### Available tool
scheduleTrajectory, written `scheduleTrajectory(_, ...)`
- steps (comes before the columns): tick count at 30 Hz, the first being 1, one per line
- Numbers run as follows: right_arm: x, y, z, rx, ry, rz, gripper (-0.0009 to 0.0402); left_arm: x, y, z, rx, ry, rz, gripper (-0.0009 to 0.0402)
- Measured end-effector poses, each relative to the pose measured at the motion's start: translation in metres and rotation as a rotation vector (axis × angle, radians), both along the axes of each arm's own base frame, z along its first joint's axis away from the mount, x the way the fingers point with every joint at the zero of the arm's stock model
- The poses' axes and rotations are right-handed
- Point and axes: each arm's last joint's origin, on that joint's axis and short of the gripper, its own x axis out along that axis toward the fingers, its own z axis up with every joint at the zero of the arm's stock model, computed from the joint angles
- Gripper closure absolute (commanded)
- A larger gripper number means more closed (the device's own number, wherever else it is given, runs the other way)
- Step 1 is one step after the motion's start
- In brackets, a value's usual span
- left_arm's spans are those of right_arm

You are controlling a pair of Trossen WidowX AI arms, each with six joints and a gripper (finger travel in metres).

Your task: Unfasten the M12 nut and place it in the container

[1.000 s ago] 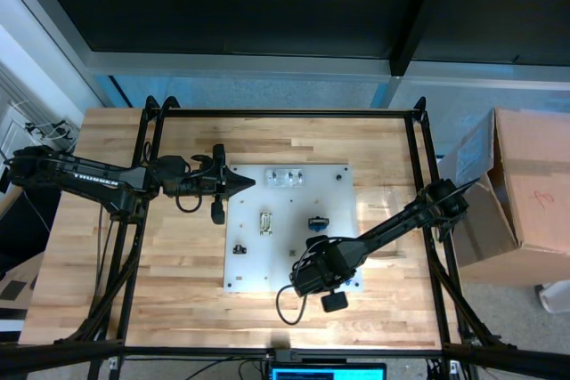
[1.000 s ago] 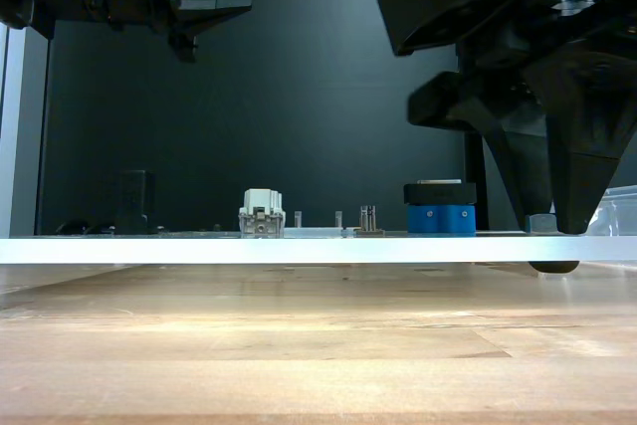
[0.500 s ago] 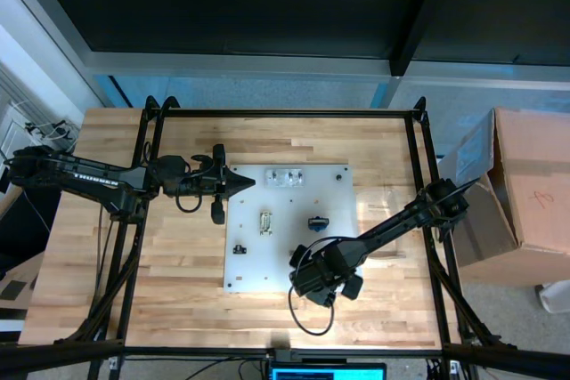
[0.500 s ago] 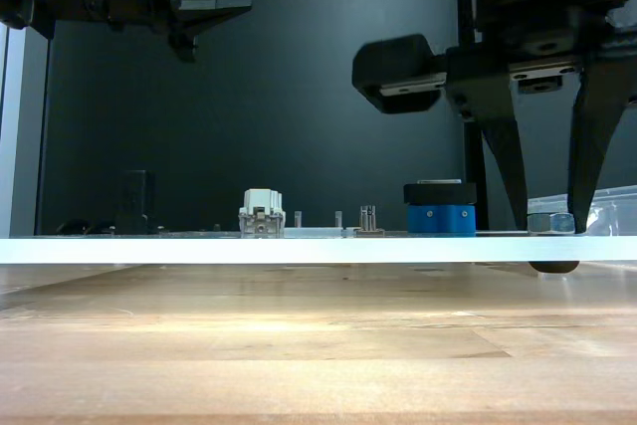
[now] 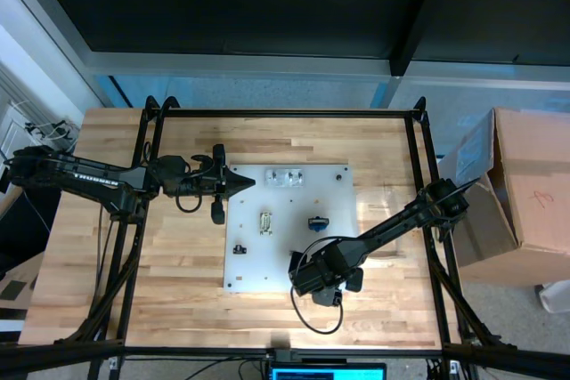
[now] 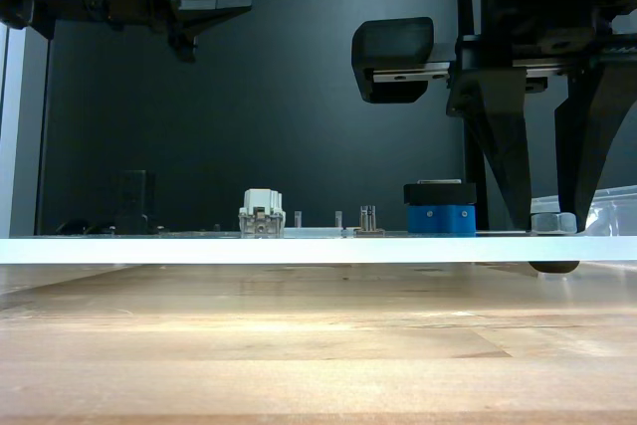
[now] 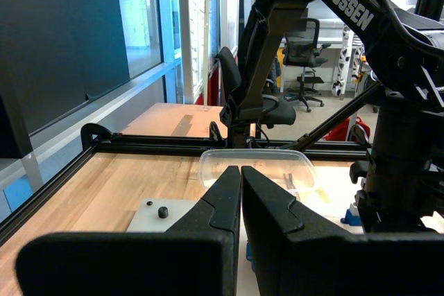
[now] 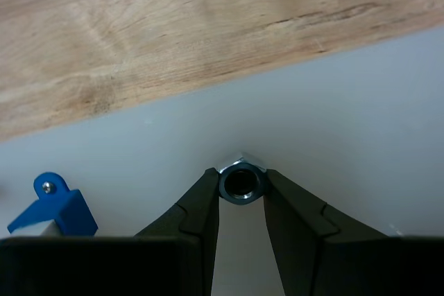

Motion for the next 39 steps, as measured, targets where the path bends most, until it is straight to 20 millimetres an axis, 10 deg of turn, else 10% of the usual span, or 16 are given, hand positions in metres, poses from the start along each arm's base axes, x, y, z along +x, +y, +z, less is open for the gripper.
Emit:
scheduleTrajectory(18, -0.004, -0.001, 0.015, 0.050, 0.031, -0.278, 0.0161, 0.000, 0.000, 0.000, 0.000, 0.000, 0.000, 0.0393)
scheduleTrajectory(28, -0.008, -0.008, 0.032, 0.163, 0.046, -1.150, 0.0274, 0.000, 0.000, 0.000, 0.000, 0.000, 0.000, 0.0393)
scheduleTrajectory(34, -0.014, -0.005, 0.027, 0.196, 0.111, -1.252, 0.0400, 0.000, 0.000, 0.000, 0.000, 0.000, 0.000, 0.0393)
scheduleTrajectory(39, -0.014, -0.001, 0.016, 0.245, 0.113, -1.232, 0.0396, 0.000, 0.000, 0.000, 0.000, 0.000, 0.000, 0.0393)
